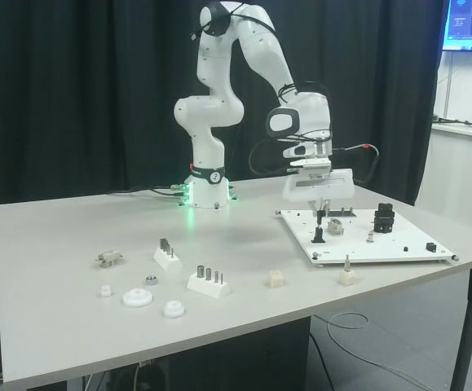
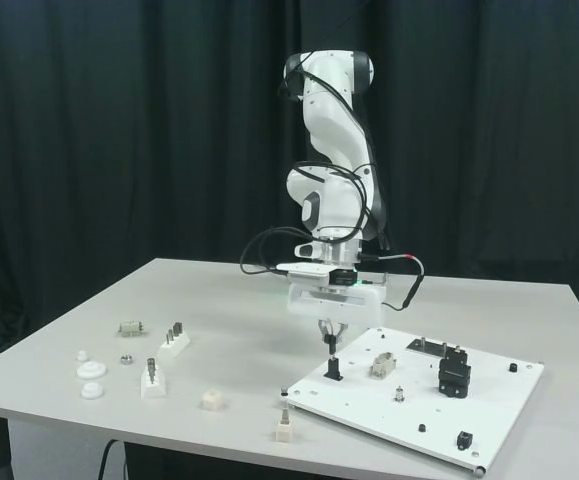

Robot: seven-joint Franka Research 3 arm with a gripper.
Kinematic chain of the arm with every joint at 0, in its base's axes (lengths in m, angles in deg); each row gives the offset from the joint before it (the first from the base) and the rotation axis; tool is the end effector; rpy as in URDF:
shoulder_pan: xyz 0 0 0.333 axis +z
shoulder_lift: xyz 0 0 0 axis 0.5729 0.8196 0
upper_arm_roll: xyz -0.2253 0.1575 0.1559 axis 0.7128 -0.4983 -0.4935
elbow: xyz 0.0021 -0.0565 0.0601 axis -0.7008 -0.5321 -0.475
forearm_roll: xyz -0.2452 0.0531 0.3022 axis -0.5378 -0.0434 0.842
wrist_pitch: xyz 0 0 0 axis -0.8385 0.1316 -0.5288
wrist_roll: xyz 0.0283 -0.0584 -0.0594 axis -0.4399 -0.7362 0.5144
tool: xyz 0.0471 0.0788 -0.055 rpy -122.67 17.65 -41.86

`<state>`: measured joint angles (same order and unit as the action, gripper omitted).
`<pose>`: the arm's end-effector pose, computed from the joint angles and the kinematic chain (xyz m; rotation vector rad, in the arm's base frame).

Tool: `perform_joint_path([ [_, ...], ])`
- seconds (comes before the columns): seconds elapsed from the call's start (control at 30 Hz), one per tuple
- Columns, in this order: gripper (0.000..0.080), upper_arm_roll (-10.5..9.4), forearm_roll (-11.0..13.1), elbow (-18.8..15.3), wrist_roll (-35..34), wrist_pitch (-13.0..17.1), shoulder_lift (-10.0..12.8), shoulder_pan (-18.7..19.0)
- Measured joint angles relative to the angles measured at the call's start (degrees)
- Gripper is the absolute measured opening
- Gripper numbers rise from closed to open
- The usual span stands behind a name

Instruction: Insert USB.

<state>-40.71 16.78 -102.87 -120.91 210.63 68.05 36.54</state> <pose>0.4895 0.1026 0.2658 -2.6022 1.4805 -0.4253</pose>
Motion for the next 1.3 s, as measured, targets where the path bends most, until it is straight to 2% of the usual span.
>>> perform_joint_path([
  [1.3,0.0068,-0.03,-0.33,0.02,0.00,0.79,0.29,-0.20],
])
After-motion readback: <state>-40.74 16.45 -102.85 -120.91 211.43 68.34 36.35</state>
